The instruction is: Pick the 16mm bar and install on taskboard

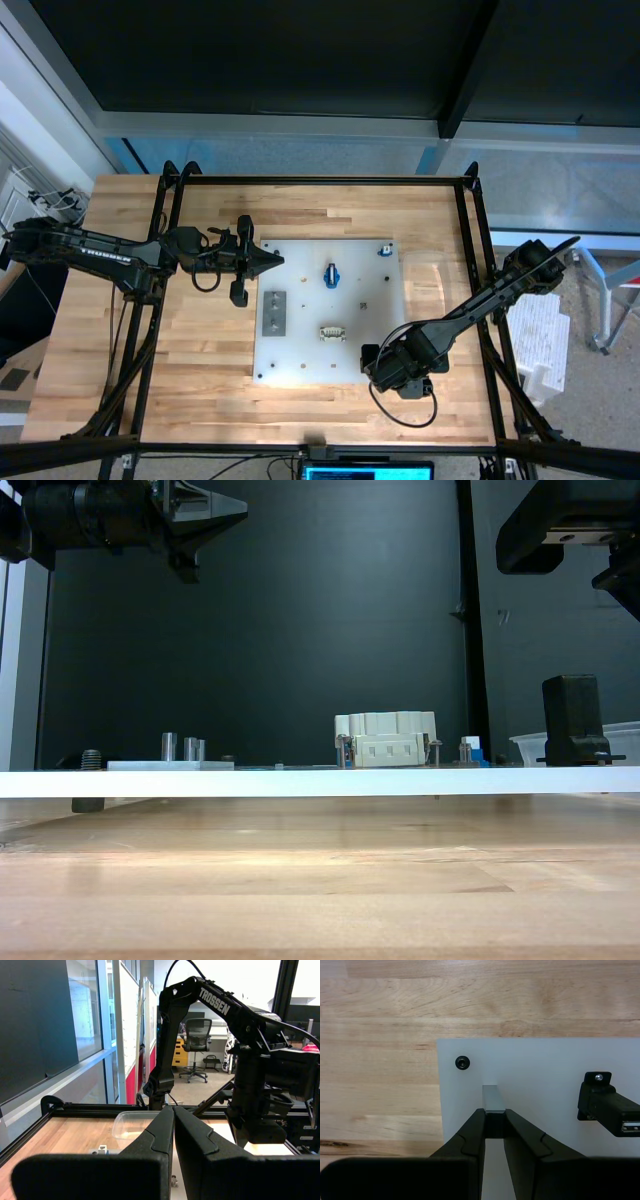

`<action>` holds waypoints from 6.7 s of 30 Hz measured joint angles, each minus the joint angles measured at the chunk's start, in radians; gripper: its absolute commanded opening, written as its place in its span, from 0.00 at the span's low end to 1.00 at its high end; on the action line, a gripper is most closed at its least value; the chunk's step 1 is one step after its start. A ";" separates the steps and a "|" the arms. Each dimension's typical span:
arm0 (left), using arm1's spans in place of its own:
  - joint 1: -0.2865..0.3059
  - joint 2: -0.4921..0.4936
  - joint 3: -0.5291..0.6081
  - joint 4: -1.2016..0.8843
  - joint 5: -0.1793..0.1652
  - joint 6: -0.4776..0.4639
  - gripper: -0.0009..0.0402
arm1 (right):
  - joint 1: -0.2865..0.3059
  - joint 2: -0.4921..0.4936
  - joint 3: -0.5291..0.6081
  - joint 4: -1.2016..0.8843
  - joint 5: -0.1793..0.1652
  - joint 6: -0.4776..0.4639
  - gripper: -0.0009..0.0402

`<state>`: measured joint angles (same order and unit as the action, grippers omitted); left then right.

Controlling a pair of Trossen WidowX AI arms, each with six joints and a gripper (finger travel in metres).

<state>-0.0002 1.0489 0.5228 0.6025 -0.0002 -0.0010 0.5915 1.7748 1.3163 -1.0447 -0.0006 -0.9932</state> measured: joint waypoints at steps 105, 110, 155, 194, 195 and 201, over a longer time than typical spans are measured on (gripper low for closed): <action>0.000 0.000 0.000 0.000 0.000 0.000 0.02 | -0.242 -0.288 -0.022 0.026 0.035 0.582 0.14; 0.000 0.000 0.000 0.000 0.000 0.000 0.02 | -0.340 -0.331 -0.026 0.076 0.035 0.662 0.01; 0.000 0.000 0.000 0.000 0.000 0.000 0.02 | -0.583 -0.555 -0.448 1.268 0.054 1.040 0.02; 0.000 0.000 0.000 0.000 0.000 0.000 0.02 | -0.592 -0.585 -0.637 1.588 0.024 1.073 0.02; 0.000 0.000 0.000 0.000 0.000 0.000 0.02 | -0.592 -0.585 -0.637 1.588 0.024 1.073 0.02; 0.000 0.000 0.000 0.000 0.000 0.000 0.02 | -0.592 -0.585 -0.637 1.587 0.024 1.073 0.02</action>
<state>-0.0002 1.0489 0.5228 0.6029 -0.0002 -0.0013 -0.0002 1.1900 0.6788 0.5423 0.0231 0.0799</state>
